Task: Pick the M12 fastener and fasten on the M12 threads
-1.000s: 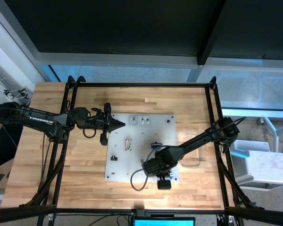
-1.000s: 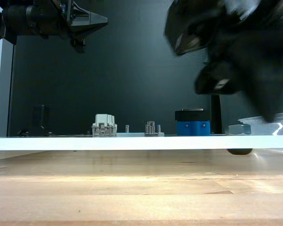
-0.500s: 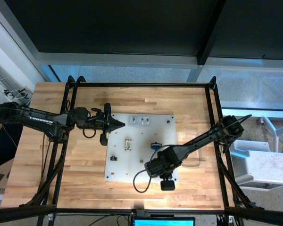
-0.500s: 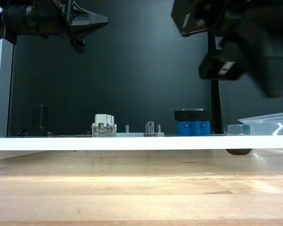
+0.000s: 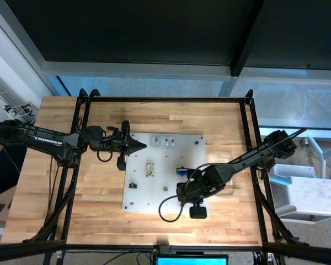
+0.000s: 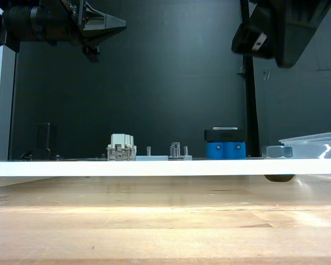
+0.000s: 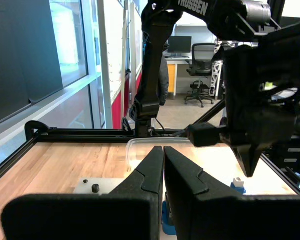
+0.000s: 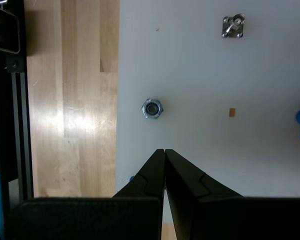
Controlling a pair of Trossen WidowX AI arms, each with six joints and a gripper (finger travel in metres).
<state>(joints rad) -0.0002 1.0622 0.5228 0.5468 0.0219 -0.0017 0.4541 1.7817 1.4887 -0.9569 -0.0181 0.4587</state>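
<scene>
Silver nut [image 8: 152,108], white board [image 8: 215,75], black left gripper [image 7: 163,148], black right gripper [image 8: 164,150]

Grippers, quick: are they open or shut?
Left gripper: shut, empty, hovering over the board's far left corner.
Right gripper: shut, empty, high above the nut.

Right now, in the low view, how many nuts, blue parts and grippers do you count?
Nuts: 1, silver nut near the board's right end.
Blue parts: 1, connector block.
Grippers: 2, left gripper high at far left, right gripper high above the board's right end, both shut.
Total: 4.
</scene>
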